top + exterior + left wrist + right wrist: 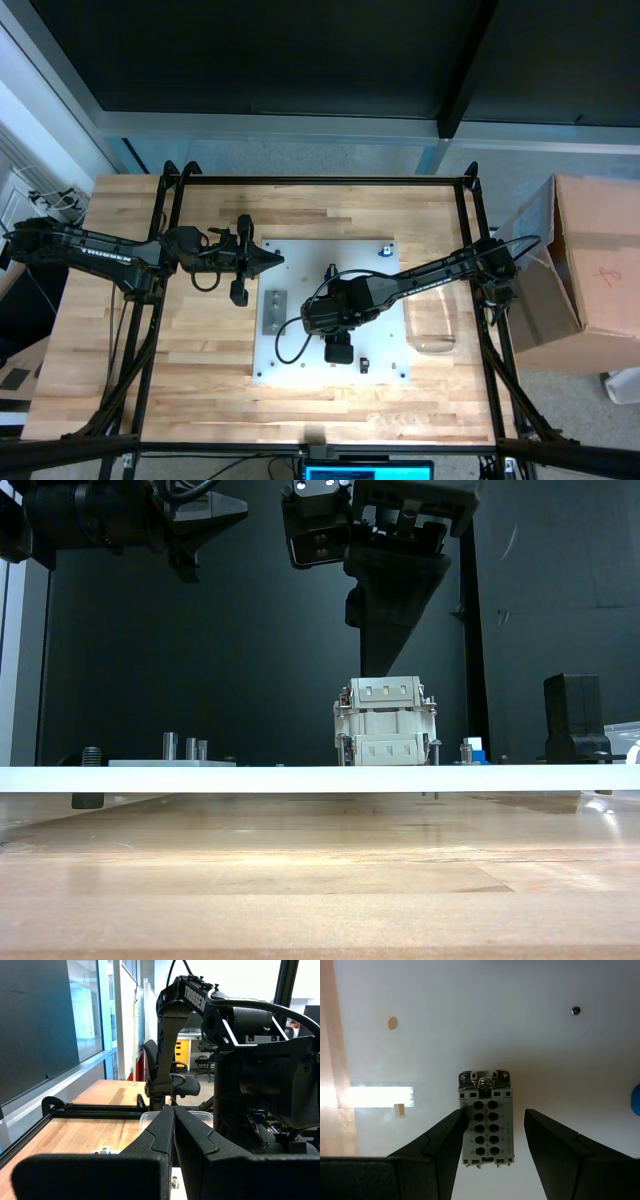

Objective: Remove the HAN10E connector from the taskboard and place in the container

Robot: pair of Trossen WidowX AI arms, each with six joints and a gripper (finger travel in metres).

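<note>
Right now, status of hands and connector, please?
Left hand shut, over board's left edge. Right hand open, above HAN10E connector. Connector upright in seat. Nothing between them.

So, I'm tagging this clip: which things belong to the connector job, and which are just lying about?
Job: HAN10E connector, upright in its seat on the taskboard, unheld; right gripper above it, fingers open either side; left gripper shut, above board's left edge; container.
Lying about: metal block, black plug, cardboard box.

Open air between my right gripper (pixel 495 1111), jaws spread, and the connector (pixel 387 725) seated below. I see bare board (pixel 385 335) on both its flanks. A black block (pixel 577 720) stands on the container (pixel 436 347) side. Left gripper (pixel 272 260), pinched closed, hangs high at the board's left edge, well apart.
</note>
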